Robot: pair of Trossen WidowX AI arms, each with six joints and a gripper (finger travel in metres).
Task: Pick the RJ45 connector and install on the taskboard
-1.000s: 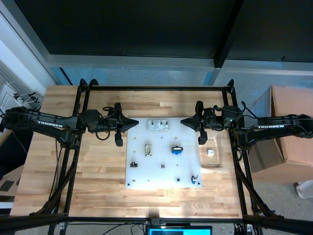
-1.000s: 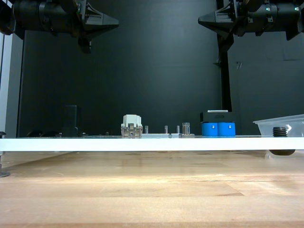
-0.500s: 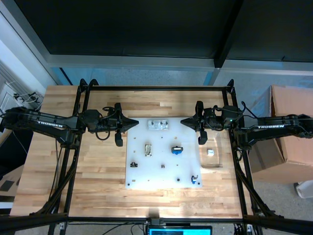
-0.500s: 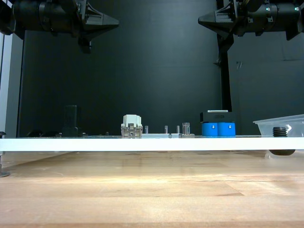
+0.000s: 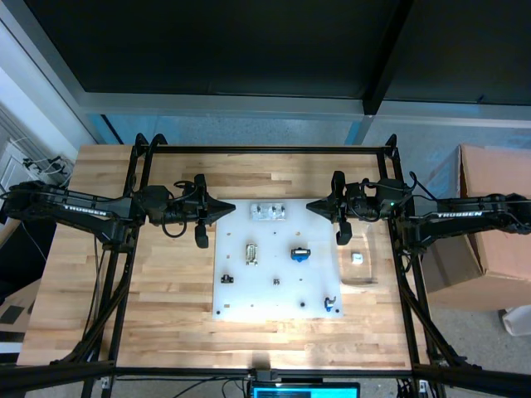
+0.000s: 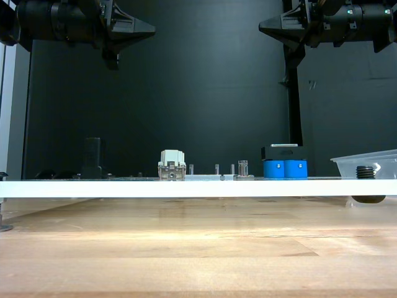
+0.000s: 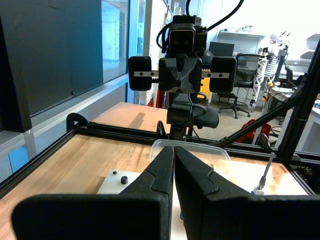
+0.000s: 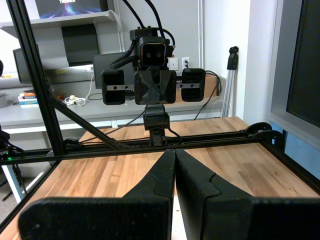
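Observation:
A small blue jack [image 5: 333, 308] sits at the near right corner of the white board [image 5: 274, 286]. A grey piece [image 5: 328, 300] covers its top, so the connector seems to be in the jack; I cannot tell how deep. In the clear tray [image 5: 367, 280] the white block [image 5: 357, 258] looks bare, with nothing darker on it. My left gripper [image 5: 232, 208] hangs high over the board's far left corner, shut and empty, its fingers [image 7: 162, 162] pressed together. My right gripper [image 5: 309, 206] hangs high over the far right corner, also shut and empty, fingers [image 8: 165, 162] touching.
The board carries a pale connector housing [image 5: 250, 253], a blue-and-black block [image 5: 299, 253] and a metal fitting [image 5: 268, 212]. A black frame [image 5: 265, 151] rings the table. A cardboard box [image 5: 489, 224] stands off the right edge. The tray [image 6: 372, 162] lies right of the board.

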